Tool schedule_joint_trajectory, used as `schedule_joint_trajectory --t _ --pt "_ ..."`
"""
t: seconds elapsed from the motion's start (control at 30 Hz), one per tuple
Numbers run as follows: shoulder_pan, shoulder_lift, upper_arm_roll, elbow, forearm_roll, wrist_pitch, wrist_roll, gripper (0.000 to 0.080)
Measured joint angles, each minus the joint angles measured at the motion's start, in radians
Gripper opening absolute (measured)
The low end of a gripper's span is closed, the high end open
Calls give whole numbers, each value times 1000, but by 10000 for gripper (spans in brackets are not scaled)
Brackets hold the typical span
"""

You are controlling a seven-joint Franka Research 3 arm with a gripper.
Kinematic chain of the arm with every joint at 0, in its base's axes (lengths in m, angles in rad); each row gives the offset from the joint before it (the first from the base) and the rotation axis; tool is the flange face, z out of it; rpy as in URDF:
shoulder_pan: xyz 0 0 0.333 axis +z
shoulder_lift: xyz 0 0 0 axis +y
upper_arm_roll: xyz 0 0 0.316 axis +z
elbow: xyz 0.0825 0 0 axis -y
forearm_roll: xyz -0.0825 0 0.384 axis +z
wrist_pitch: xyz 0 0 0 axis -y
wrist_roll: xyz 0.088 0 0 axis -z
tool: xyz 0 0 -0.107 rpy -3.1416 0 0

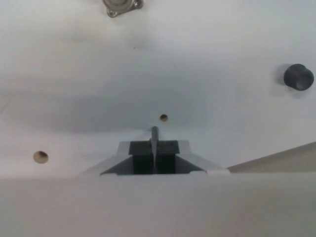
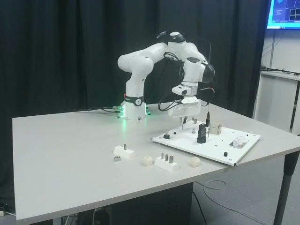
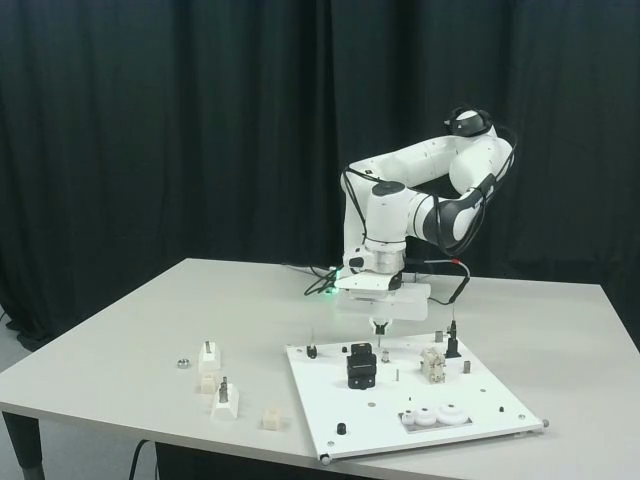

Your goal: Insert round peg 1.

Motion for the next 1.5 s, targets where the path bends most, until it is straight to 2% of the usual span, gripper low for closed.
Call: schedule_joint_trajectory --t 1.5 --pt "20 0 6 -10 0 40 69 16"
